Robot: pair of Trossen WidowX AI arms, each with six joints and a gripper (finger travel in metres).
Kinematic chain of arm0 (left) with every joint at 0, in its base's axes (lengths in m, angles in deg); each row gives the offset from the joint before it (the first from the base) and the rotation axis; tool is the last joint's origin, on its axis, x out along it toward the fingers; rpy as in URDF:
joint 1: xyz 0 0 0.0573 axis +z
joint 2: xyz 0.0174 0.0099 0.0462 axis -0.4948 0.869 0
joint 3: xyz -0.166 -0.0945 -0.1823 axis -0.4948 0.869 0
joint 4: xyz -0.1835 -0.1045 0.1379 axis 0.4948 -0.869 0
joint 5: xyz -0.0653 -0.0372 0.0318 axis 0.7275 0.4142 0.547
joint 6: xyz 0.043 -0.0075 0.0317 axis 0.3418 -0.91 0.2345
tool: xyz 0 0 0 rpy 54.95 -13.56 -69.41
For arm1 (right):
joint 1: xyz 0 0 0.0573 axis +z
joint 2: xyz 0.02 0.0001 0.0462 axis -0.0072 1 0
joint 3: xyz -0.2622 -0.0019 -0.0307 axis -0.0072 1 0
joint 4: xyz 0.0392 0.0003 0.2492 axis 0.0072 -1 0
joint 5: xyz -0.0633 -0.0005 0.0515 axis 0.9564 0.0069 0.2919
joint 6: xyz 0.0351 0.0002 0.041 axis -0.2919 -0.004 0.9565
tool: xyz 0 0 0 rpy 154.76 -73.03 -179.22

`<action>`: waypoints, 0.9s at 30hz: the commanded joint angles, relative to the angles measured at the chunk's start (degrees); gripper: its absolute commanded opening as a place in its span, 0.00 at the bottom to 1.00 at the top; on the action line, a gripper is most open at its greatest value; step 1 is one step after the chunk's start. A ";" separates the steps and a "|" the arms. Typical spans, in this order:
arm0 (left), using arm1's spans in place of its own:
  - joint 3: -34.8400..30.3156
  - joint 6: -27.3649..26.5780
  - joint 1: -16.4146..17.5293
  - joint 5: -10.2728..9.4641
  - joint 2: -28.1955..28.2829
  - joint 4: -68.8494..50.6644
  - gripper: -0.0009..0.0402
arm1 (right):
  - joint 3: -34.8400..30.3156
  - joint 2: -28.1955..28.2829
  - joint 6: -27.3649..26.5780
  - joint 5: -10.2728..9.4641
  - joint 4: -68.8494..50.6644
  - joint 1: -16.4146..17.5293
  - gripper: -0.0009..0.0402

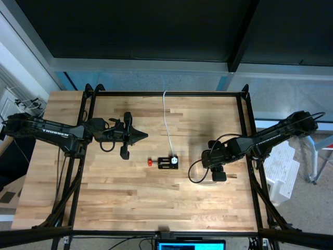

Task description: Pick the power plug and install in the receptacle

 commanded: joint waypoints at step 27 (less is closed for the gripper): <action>0.00 0.00 0.02 0.00 0.00 0.00 0.02 | -0.02 -0.15 -0.02 1.51 -0.04 0.00 0.02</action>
